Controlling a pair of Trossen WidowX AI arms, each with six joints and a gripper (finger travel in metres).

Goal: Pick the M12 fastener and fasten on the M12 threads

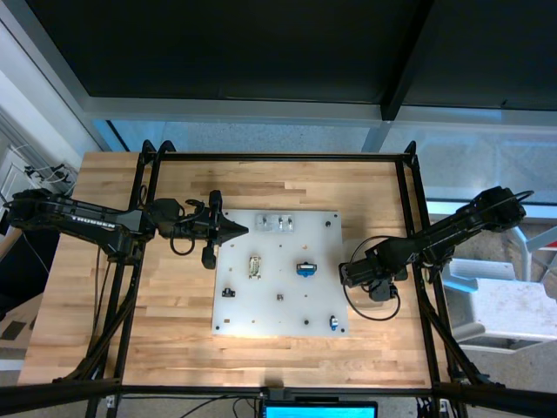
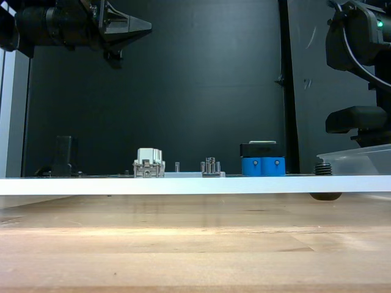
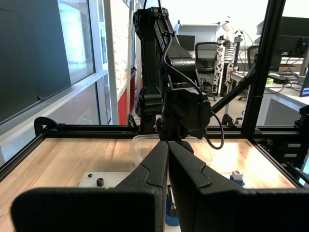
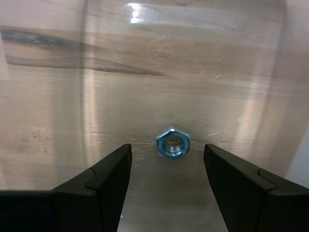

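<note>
Hexagonal silvery nut (image 4: 173, 143) lies flat in the scratched clear tray (image 4: 91, 96) near the table's right edge, and only the right wrist view shows it. The right claw (image 4: 167, 148) hangs spread around it. The low view shows the ribbed black stud (image 2: 323, 167) bare. The left claw (image 1: 238, 230), pressed together, hovers at the white board's (image 1: 261, 305) left edge.

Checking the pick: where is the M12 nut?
Right wrist view: the M12 nut lies flat in the clear tray right of the board, below the open right gripper; left gripper hangs over the board's left edge.
</note>
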